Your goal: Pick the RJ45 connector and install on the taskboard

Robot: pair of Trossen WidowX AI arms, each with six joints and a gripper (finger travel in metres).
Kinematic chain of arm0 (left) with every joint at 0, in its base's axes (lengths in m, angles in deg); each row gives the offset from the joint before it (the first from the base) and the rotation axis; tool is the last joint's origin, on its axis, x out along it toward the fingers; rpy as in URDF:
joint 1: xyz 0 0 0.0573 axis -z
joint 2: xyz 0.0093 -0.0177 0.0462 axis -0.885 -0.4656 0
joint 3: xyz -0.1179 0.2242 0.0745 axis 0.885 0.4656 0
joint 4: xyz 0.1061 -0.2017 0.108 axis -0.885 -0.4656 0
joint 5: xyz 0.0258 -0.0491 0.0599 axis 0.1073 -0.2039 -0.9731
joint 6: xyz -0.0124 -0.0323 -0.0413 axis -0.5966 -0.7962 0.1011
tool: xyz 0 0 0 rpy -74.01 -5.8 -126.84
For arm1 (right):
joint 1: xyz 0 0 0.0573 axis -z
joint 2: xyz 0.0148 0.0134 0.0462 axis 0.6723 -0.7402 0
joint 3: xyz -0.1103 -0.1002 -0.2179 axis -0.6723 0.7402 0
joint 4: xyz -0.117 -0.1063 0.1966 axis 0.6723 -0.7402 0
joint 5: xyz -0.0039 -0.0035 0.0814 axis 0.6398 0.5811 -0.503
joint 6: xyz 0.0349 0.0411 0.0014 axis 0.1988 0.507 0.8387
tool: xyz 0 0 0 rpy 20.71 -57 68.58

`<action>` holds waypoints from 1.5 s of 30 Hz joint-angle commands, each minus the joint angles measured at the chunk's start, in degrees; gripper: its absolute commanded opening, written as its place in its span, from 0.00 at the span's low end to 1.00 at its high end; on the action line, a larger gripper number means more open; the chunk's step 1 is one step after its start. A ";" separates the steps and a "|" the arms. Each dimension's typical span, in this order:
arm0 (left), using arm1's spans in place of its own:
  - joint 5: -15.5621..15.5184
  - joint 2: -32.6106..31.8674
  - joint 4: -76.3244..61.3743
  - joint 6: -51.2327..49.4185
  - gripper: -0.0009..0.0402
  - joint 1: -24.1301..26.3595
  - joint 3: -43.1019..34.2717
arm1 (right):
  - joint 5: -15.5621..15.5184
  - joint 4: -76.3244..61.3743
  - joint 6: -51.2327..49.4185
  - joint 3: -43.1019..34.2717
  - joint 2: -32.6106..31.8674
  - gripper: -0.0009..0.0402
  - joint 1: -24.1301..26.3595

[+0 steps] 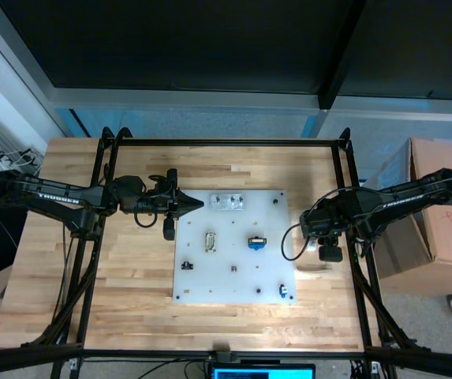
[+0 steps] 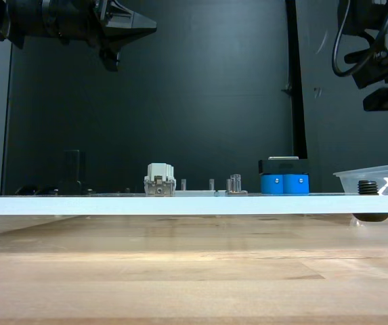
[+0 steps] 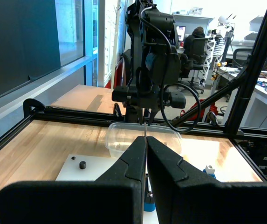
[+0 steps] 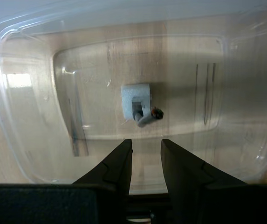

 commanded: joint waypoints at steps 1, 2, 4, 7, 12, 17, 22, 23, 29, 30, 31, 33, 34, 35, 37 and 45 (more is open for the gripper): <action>0.02 0.00 0.02 0.02 0.02 -0.02 0.00 | 0.04 0.74 0.02 0.66 -0.02 0.23 0.00; 0.02 0.00 0.02 0.02 0.02 -0.02 0.00 | 0.02 0.96 0.07 0.76 -0.02 0.23 0.00; 0.00 0.00 0.00 0.02 0.02 -0.02 0.00 | 0.04 1.73 0.48 0.98 -0.02 0.23 -0.04; 0.00 0.00 0.02 0.02 0.02 -0.02 0.00 | -0.02 2.84 0.92 1.33 -0.02 0.23 -0.09; 0.00 0.00 0.02 0.02 0.02 -0.02 0.00 | -0.04 4.92 1.36 2.23 -0.02 0.23 -0.20; 0.02 0.00 0.02 0.02 0.02 -0.02 0.00 | -0.04 6.99 1.57 3.45 -0.02 0.23 -0.31; 0.00 0.00 0.02 0.02 0.02 -0.02 0.00 | -0.04 8.48 1.62 4.37 -0.02 0.23 -0.37; 0.00 0.00 0.02 0.02 0.02 -0.02 0.00 | -0.04 8.79 1.62 4.50 -0.02 0.23 -0.37; 0.02 0.00 0.02 0.02 0.02 -0.02 0.00 | -0.04 11.80 1.62 5.14 -0.02 0.23 -0.46; 0.02 0.00 0.04 0.02 0.02 -0.02 0.00 | -0.04 12.22 1.64 5.29 -0.02 0.23 -0.48; 0.02 0.00 0.04 0.02 0.02 0.00 0.00 | -0.04 12.63 1.88 5.57 -0.02 0.23 -0.48; 0.02 0.00 0.02 0.02 0.02 -0.02 0.00 | -0.04 12.96 2.12 6.32 -0.02 0.23 -0.48; 0.00 0.00 0.02 0.02 0.02 0.00 0.00 | -0.04 13.03 2.49 6.71 -0.02 0.23 -0.48; 0.02 0.00 0.02 0.02 0.02 -0.02 0.00 | -0.04 13.31 2.80 7.08 -0.02 0.23 -0.50; 0.02 0.00 0.02 0.02 0.02 0.00 0.00 | -0.04 14.10 3.08 7.41 -0.02 0.23 -0.52; 0.02 0.00 0.02 0.02 0.02 -0.02 0.00 | 0.44 14.49 2.86 7.74 -2.75 0.23 -0.61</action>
